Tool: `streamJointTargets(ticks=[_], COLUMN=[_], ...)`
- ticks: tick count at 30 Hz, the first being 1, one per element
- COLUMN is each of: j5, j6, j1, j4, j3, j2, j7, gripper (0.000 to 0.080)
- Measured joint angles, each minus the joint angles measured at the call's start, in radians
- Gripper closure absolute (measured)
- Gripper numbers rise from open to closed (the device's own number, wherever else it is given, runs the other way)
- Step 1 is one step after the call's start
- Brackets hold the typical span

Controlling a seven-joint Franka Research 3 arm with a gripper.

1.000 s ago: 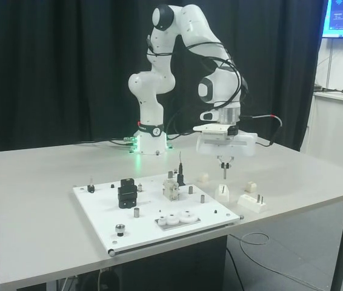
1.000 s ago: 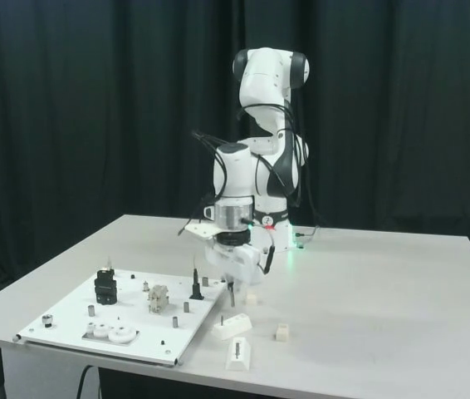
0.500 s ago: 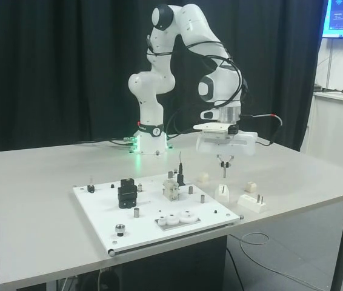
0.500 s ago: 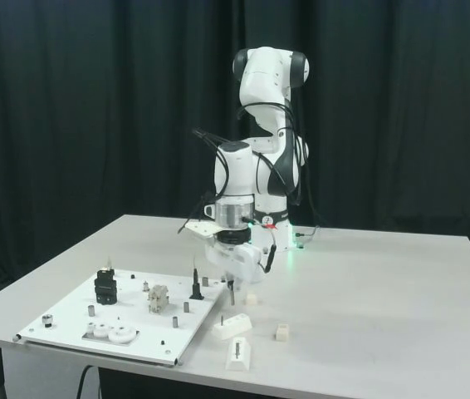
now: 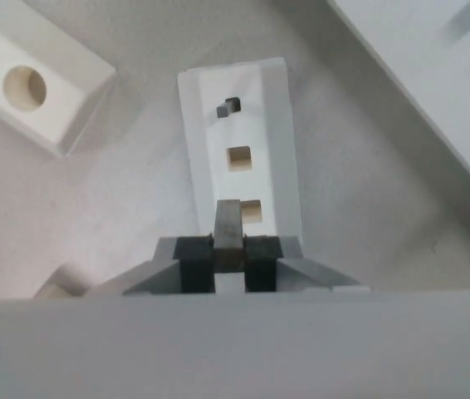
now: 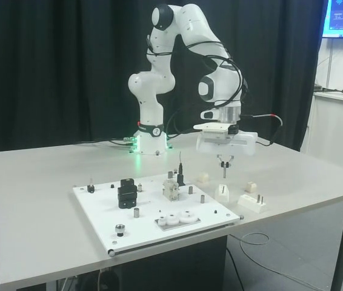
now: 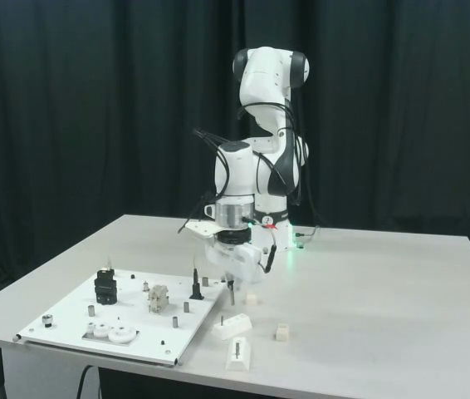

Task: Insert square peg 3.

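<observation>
Your jaws are clamped on the square peg (image 5: 227, 235), held upright above the white block (image 5: 239, 158) with square holes. One peg (image 5: 229, 106) already sits in its far hole. The block rests on the grey tabletop (image 6: 38, 182), right of the white board (image 6: 153, 209).

End effector (image 5: 228, 264) clamped on a grey square peg (image 5: 227, 234), black fingers (image 5: 192, 264) on either side. Peg hangs over a white block (image 5: 239, 158) with square holes: two open, a third with a small dark peg (image 5: 229, 106) in it. Peg tip overlaps the nearest open hole. Second white block with round holes (image 5: 31, 71) lies apart on the grey table (image 5: 119, 191).
</observation>
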Motion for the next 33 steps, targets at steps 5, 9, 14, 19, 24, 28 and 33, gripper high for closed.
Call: streamJointTargets(ticks=[5, 9, 14, 19, 24, 28, 33], j5=[-0.001, -0.001, -0.002, -0.008, -0.015, -0.017, -0.033], j6=[0.000, 0.000, 0.000, 0.000, 0.000, 0.000, 0.000], j1=[0.001, 0.002, 0.002, 0.004, 0.005, 0.006, 0.007], j4=[0.000, 0.000, 0.000, 0.000, 0.000, 0.000, 0.001], j3=[0.000, 0.000, 0.000, 0.000, 0.000, 0.000, 0.000], j2=[0.000, 0.000, 0.000, 0.000, 0.000, 0.000, 0.000], j7=[0.000, 0.000, 0.000, 0.000, 0.000, 0.000, 0.000], gripper=[0.0729, 0.0729, 0.0730, 0.0730, 0.0730, 0.0730, 0.0730])
